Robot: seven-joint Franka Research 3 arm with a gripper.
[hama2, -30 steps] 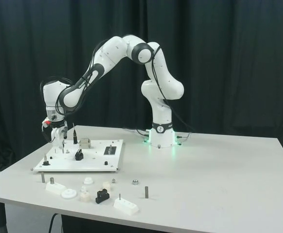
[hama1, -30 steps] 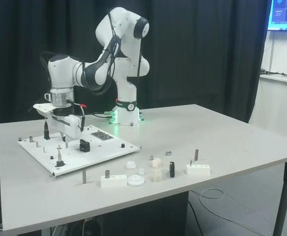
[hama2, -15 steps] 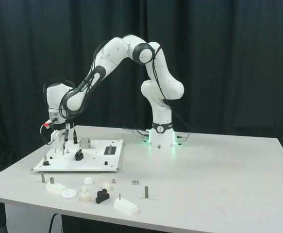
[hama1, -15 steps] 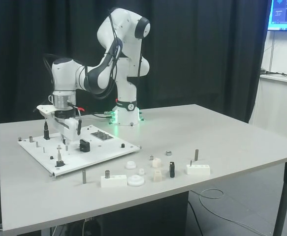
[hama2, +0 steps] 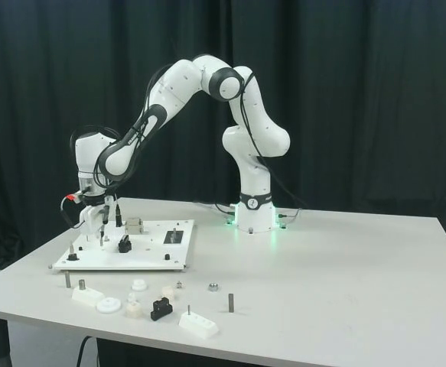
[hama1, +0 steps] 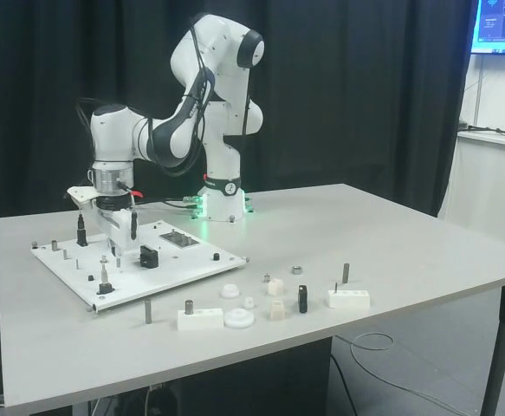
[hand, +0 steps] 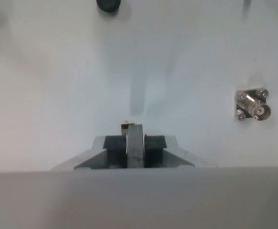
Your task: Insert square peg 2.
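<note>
Black curtains closed the room behind a grey table (hama1: 391,234), and on this table lay a white board (hama1: 183,260) with small fittings on it.

From the first room view, the white arm (hama1: 178,113) bent low from its base, so that the gripper (hama1: 116,245) hung over the far part of the board, beside a black block (hama1: 151,256). Loose white parts (hama1: 235,316) waited on the table in front of the board, well apart from the gripper, probably for other tasks.

From the second room view, the gripper (hama2: 94,226) pointed straight down at the board (hama2: 154,256). I judged this upright pose was kept so the peg could enter its hole without jamming.

From the wrist view, the fingers (hand: 111,143) were closed narrowly on a grey square peg (hand: 134,148), which stood between them, its tip pointing down to the bare board (hand: 57,71). A small metal connector (hand: 252,105) sat on the board to one side of the peg, clearly apart. I could not see the hole under the peg, nor whether the tip touched the board. The insertion seemed not yet finished; the next move would need a careful, straight descent.
</note>
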